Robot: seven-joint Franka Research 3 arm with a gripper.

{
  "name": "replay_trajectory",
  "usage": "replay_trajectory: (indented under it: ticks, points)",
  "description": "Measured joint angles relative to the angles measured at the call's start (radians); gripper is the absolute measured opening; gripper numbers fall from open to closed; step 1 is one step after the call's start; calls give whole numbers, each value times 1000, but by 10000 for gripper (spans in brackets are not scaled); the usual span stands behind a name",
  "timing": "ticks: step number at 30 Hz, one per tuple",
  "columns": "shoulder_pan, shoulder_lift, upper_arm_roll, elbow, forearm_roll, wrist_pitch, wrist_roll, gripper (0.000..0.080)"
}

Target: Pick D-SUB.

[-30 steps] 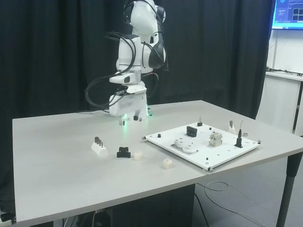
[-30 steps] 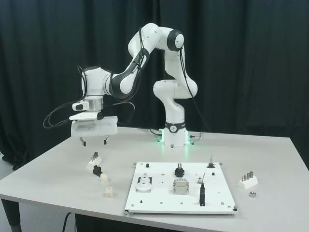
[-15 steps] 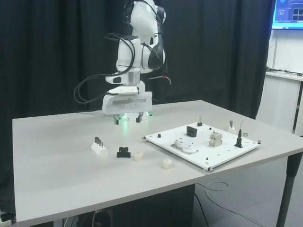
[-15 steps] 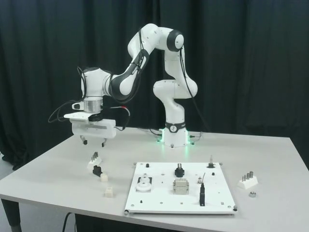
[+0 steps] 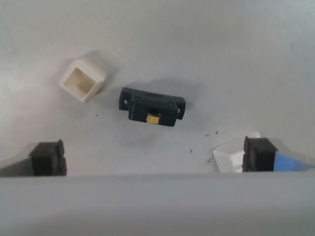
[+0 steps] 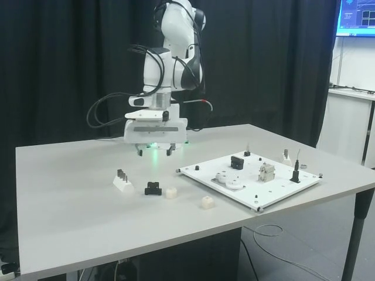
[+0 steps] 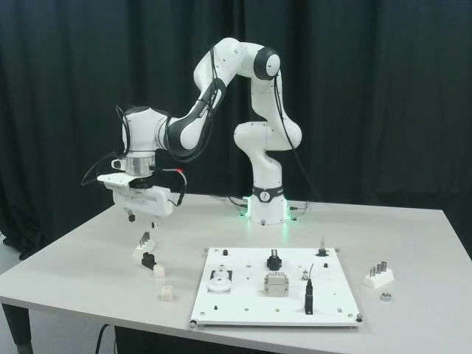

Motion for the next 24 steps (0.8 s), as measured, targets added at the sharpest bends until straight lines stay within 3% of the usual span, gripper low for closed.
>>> replay_trajectory:
  ticks: [6,16,24]
  points:
    - [-4,17,0,0,13,0,37,800]
    - [-6,50,0,0,78,22,207,800]
    - [-7,81,1,-1,120,39,234,800]
